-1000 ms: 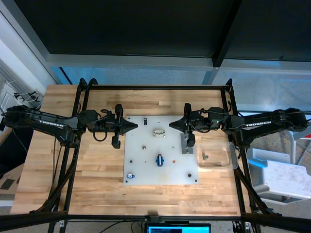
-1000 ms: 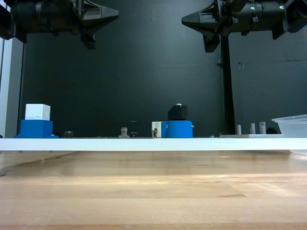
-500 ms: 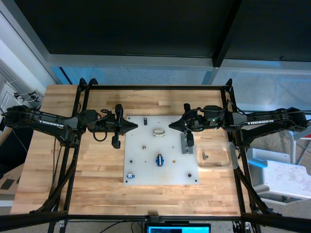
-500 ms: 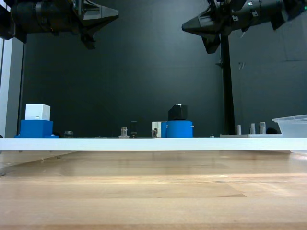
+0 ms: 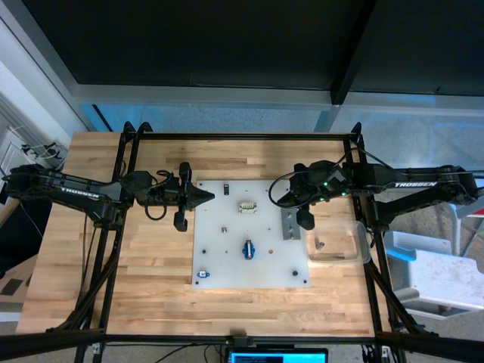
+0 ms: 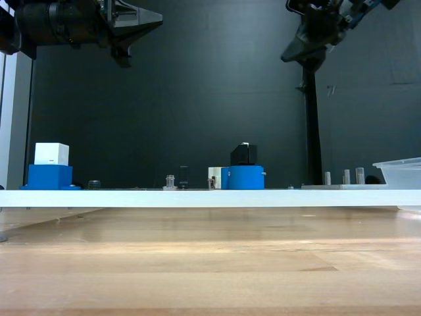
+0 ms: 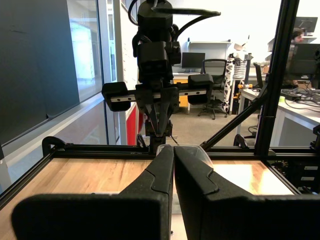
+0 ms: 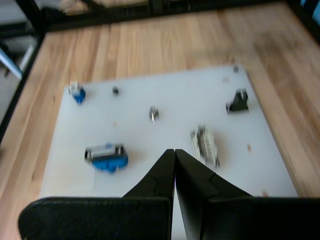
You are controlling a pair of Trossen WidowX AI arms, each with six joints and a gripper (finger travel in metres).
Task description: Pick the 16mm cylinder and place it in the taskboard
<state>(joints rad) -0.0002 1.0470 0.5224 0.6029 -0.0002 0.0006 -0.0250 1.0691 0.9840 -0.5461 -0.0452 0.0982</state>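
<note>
High: TROSSEN on left arm [image 5: 64,190] and right arm [image 5: 412,184]; left gripper [image 5: 207,195] above left edge of taskboard [image 5: 227,261], right gripper [image 5: 281,198] above its right part; 16mm cylinder [image 5: 321,244] in clear bin [image 5: 357,253], centre-right | Low: grippers top left, top right | Wrists: both clenched, empty.

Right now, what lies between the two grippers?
High view: left gripper and right gripper hover above the taskboard; a black connector and white connector lie between.
</note>
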